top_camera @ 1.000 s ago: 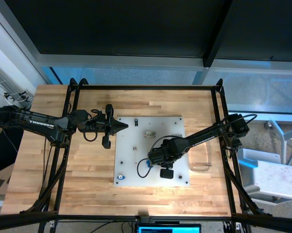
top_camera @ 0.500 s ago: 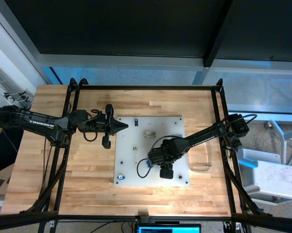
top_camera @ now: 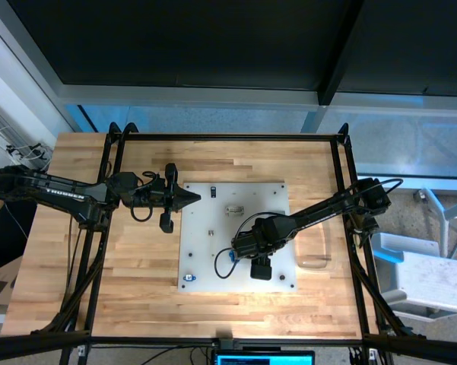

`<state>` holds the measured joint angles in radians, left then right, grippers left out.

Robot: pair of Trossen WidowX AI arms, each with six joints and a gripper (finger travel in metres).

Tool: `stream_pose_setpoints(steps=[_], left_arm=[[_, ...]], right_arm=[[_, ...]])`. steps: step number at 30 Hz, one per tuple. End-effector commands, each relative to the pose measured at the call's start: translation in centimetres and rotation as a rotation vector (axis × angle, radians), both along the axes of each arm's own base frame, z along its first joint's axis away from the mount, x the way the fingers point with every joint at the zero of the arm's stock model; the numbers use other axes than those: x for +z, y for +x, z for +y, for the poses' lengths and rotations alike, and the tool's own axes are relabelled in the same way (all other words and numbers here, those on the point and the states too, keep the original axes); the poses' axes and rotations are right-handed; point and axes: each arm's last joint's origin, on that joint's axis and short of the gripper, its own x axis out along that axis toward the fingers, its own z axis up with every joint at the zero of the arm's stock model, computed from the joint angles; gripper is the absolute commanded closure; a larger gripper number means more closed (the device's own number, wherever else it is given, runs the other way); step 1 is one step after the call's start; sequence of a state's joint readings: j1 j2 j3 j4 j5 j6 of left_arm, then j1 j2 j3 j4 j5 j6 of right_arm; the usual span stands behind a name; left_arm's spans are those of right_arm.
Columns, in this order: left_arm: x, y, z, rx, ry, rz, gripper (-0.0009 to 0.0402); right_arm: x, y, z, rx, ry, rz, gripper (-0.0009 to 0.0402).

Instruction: Pick the 16mm cylinder and place it in the taskboard

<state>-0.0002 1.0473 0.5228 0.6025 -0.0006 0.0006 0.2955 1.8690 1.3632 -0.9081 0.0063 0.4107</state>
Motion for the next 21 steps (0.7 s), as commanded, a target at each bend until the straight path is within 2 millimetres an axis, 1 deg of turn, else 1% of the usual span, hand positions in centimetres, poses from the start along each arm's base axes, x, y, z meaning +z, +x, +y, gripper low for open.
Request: stream_pose_setpoints(steps=[1, 6, 10, 21], left_arm=[[0.0, 0.0, 0.0, 0.0, 0.0, 0.0, 0.0393], [0.0, 0.0, 0.0, 0.0, 0.0, 0.0, 0.0393], [0.0, 0.0, 0.0, 0.0, 0.0, 0.0, 0.0393], [0.0, 0.0, 0.0, 0.0, 0.0, 0.0, 0.0393]], right_arm=[[0.1, 0.0, 0.0, 0.0, 0.0, -0.001, 0.0208], [0.4, -0.2, 0.0, 0.0, 0.002, -0.005, 0.0208], [1.1, -0.5, -0.1, 0.0, 0.004, -0.013, 0.0208], [3.5, -1.5, -0.4, 0.0, 0.02, -0.065, 0.0208]])
